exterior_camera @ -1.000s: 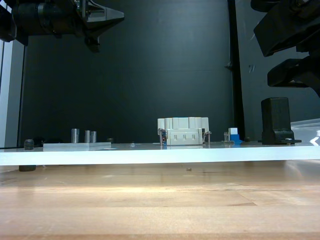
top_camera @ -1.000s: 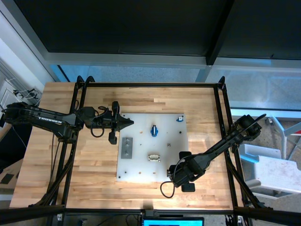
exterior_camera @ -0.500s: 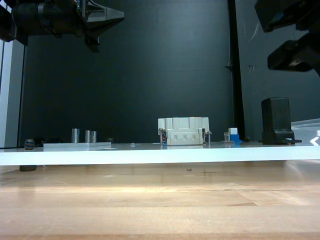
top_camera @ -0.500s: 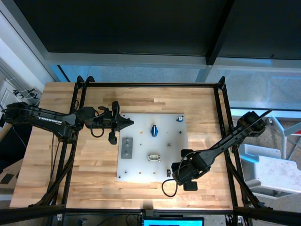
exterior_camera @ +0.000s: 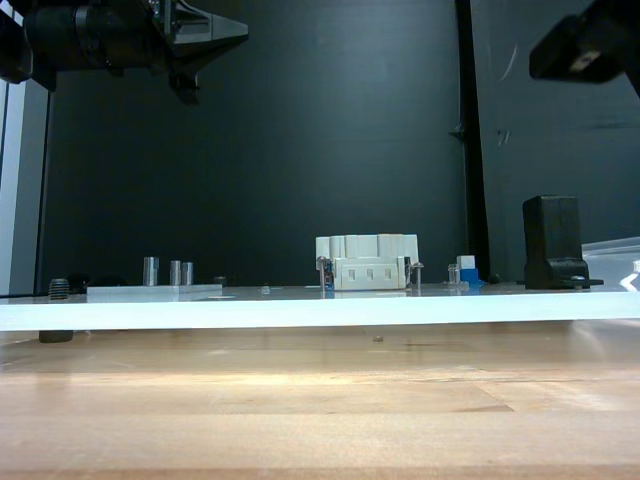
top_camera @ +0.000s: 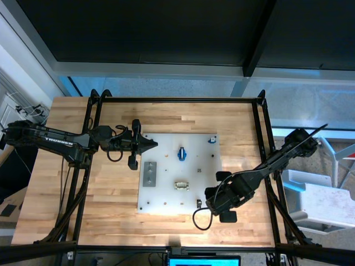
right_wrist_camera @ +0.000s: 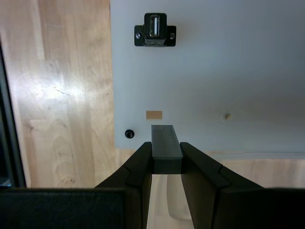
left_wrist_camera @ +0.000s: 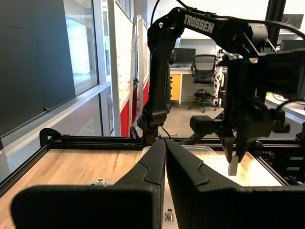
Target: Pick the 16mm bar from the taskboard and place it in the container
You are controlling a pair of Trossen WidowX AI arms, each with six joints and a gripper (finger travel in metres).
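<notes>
My right gripper [right_wrist_camera: 167, 160] is shut on the 16mm bar [right_wrist_camera: 166, 148], a short dark-grey bar that sticks out past the fingertips. It hangs in the air over the right edge of the white taskboard [top_camera: 166, 191], near the front right corner. In the left wrist view the bar [left_wrist_camera: 233, 165] points down from the right gripper [left_wrist_camera: 234, 155]. The container [left_wrist_camera: 209, 151], a clear tub, lies on the wood just right of the board. My left gripper [top_camera: 151, 144] hovers shut and empty above the board's far left corner.
On the board stand a grey metal block [top_camera: 150, 173], a blue piece [top_camera: 182, 153], a silver connector [top_camera: 181, 185] and a small black block [top_camera: 198, 203] close to the right gripper. A black frame [top_camera: 260, 144] runs round the table.
The right gripper has risen and drifted right, toward the board's right edge, with the bar in it; it has left the low view. The left arm has not moved.
</notes>
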